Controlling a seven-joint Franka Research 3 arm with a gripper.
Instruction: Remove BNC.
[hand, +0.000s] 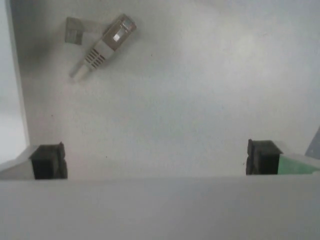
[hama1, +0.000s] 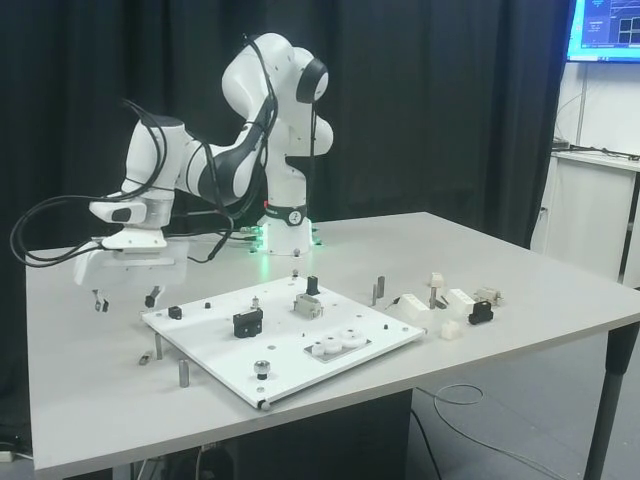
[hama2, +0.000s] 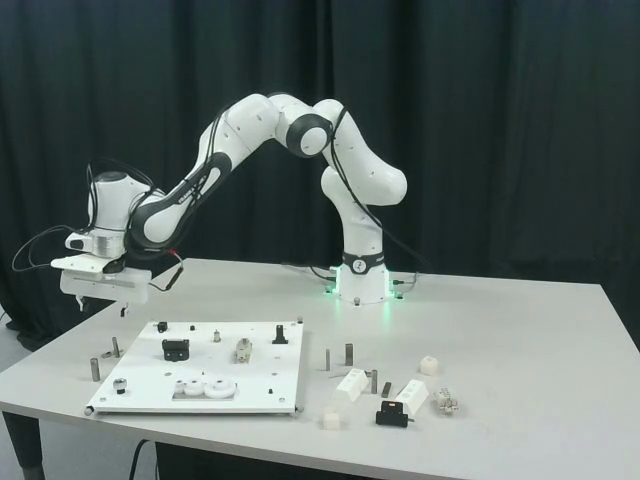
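Tool (hand: 155, 159) hovering above bare worktop (hand: 200, 100), jaws apart, gripping nothing — staging clear of white board (hama1: 290, 345). BNC presumably sitting among board fittings; cannot tell which. Loose cable plug (hand: 105, 46) lying below.

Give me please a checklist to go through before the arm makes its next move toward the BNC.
1. Pincer open: ok, fingers wide apart.
2. Pincer empty: ok.
3. Pincer over the flat white square board: not ok, it hangs over the grey table beside it.
4. Small grey cable plug clear of the fingers: ok.
5. BNC found on the board: cannot tell.
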